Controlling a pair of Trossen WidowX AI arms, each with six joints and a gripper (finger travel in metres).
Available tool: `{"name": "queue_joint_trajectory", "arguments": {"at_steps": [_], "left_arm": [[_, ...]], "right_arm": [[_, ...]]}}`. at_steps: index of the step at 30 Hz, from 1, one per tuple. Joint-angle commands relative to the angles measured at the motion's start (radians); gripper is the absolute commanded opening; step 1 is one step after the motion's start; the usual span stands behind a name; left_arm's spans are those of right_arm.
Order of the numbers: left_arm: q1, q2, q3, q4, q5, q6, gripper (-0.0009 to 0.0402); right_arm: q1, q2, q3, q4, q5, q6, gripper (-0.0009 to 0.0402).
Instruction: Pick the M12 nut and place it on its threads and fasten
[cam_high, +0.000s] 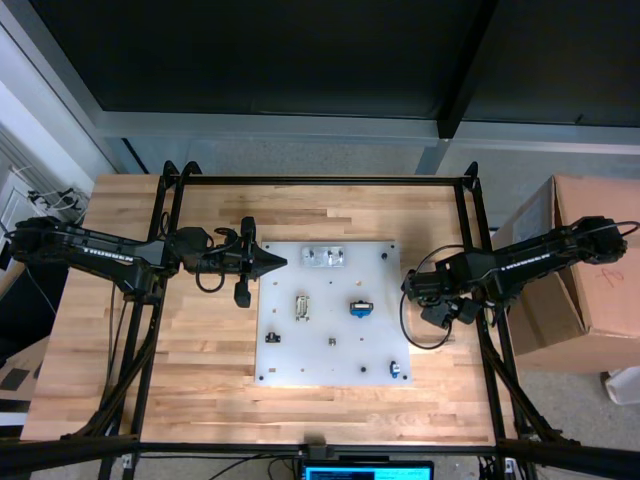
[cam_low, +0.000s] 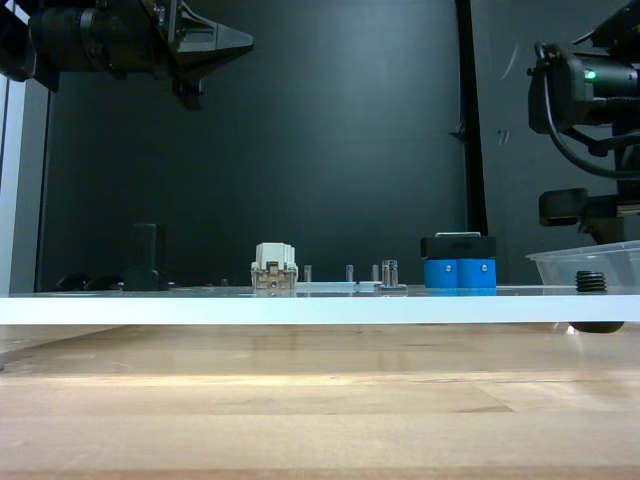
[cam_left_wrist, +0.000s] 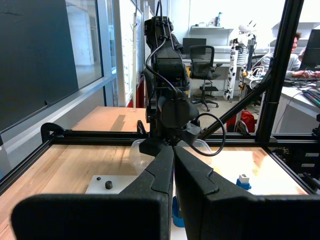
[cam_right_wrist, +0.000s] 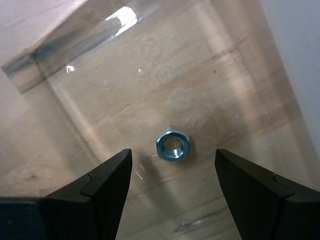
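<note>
The small silver nut (cam_right_wrist: 172, 146) lies flat and free on the floor of the clear tray (cam_right_wrist: 215, 70), seen in the right wrist view. My right gripper (cam_right_wrist: 172, 154) hangs straight over it, open, one finger on either side and neither touching it. From above, this gripper (cam_high: 441, 308) is just off the board's right edge. The black ribbed stud (cam_low: 592, 282) stands bare near the board's near right edge (cam_high: 395, 370). My left gripper (cam_high: 278, 262) hovers high over the board's left edge, shut on nothing (cam_left_wrist: 173, 152).
The white board (cam_high: 300, 360) carries a blue block (cam_low: 458, 270), a grey-white connector (cam_low: 274, 272), a silver post (cam_low: 389, 271) and small pins. A black frame surrounds the table. A cardboard box (cam_high: 585, 260) stands at the right.
</note>
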Motion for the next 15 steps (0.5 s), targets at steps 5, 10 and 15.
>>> {"name": "queue_joint_trajectory", "arguments": {"at_steps": [5,10,15], "left_arm": [[0.000,0.000,0.000,0.000,0.000,0.000,0.0000],[0.000,0.000,0.000,0.000,0.000,0.000,0.0000],[0.000,0.000,0.000,0.000,0.000,0.000,0.0000]], "right_arm": [[0.008,0.001,-0.007,0.025,0.000,0.000,0.0232],[0.010,0.001,-0.013,0.029,0.000,0.000,0.0231],[0.011,0.001,-0.023,0.040,0.000,0.000,0.0221]]}}
